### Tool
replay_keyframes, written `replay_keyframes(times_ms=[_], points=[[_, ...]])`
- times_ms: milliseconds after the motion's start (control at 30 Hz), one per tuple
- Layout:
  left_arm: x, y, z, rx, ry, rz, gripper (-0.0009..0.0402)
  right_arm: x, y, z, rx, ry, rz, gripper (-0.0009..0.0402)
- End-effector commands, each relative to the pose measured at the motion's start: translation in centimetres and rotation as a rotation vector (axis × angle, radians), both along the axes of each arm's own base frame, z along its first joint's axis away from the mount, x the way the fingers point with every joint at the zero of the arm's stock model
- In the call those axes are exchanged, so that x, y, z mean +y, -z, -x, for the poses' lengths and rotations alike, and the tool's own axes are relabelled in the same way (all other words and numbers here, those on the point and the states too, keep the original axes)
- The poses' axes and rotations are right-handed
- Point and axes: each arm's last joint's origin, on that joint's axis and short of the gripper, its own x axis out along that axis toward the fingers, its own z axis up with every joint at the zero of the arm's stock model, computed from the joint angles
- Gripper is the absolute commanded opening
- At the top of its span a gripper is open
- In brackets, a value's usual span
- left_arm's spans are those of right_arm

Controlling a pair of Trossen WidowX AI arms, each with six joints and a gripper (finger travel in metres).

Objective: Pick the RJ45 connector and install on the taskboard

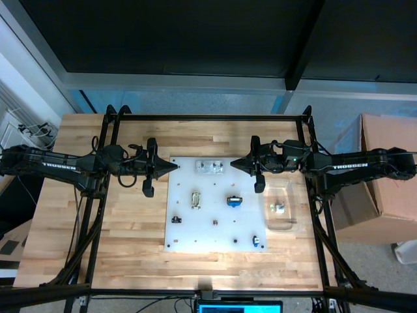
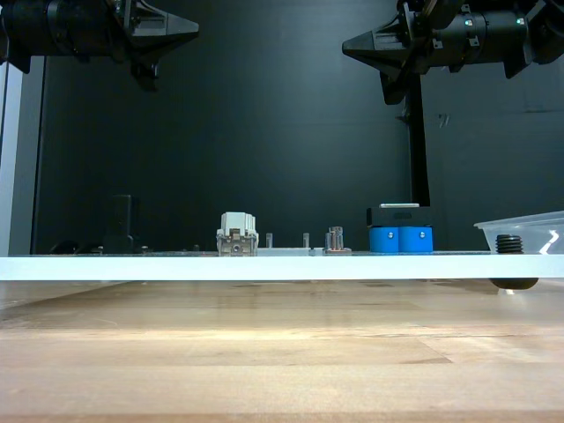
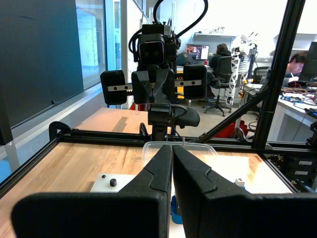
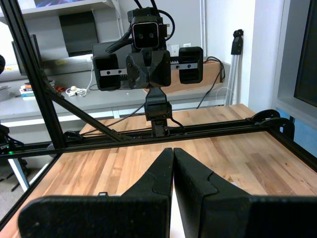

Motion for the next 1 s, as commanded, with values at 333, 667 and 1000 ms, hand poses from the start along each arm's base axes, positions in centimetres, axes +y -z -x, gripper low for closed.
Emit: replay_keyframes(times_ms=[333, 667, 1000], points=[[0.0, 0.0, 0.0, 0.0, 0.0, 0.0, 0.0, 0.0, 0.0, 0.0, 0.0, 0.0, 0.0, 0.0], [0.0, 0.0, 0.0, 0.0, 0.001, 0.0, 0.0, 0.0, 0.0, 0.0, -0.003, -0.003, -0.005, 0.0], [0.0, 0.0, 0.0, 0.0, 0.0, 0.0, 0.0, 1.4, 0.6, 1.7, 0.216, -0.145, -0.058, 0.0]])
